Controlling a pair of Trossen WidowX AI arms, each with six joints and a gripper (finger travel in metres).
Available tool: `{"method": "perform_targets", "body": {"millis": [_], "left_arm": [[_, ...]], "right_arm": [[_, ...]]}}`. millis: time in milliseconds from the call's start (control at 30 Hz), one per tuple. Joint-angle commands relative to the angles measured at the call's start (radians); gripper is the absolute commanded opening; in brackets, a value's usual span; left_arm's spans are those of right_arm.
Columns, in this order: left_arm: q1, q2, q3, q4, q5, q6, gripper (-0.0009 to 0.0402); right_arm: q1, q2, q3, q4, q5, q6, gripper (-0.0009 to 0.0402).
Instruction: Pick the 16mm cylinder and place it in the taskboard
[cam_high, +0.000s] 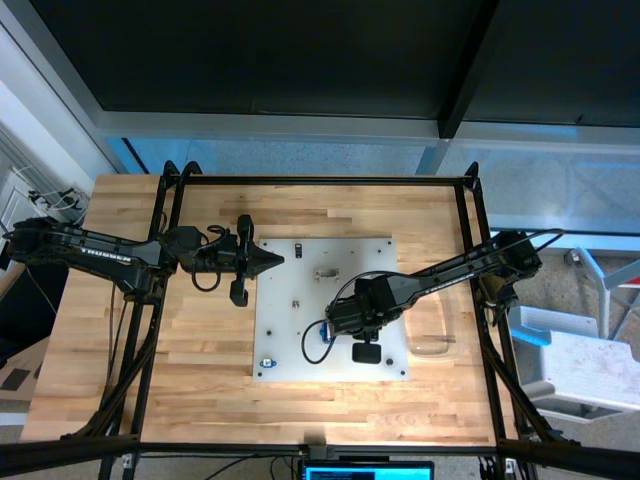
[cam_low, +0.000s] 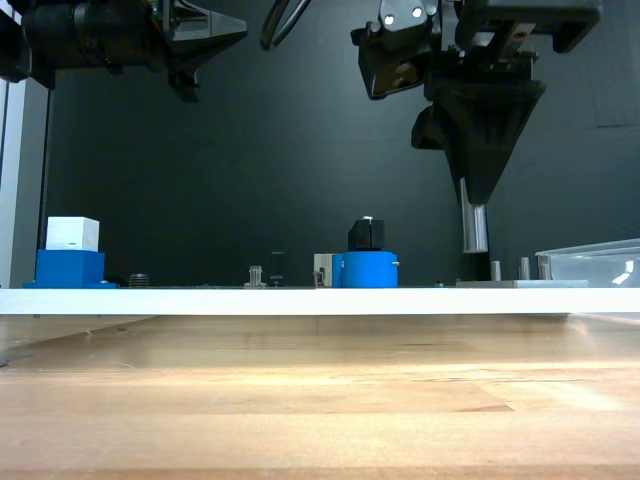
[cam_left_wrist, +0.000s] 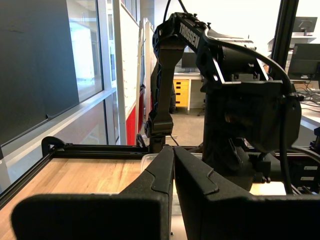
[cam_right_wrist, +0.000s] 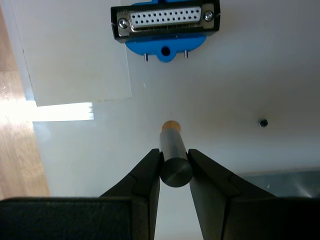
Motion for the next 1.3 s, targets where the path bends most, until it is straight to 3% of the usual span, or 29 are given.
{"method": "perform_targets", "body": {"millis": [33,1300], "left_arm": [[0.0,0.0,0.0,0.0,0.0,0.0,0.0],[0.0,0.0,0.0,0.0,0.0,0.0,0.0]], "right_arm": [[0.0,0.007,0.0,0.008,0.0,0.0,0.0043],[0.002,0.018,-0.063,0.071,0.001,0.001,0.0043]]}}
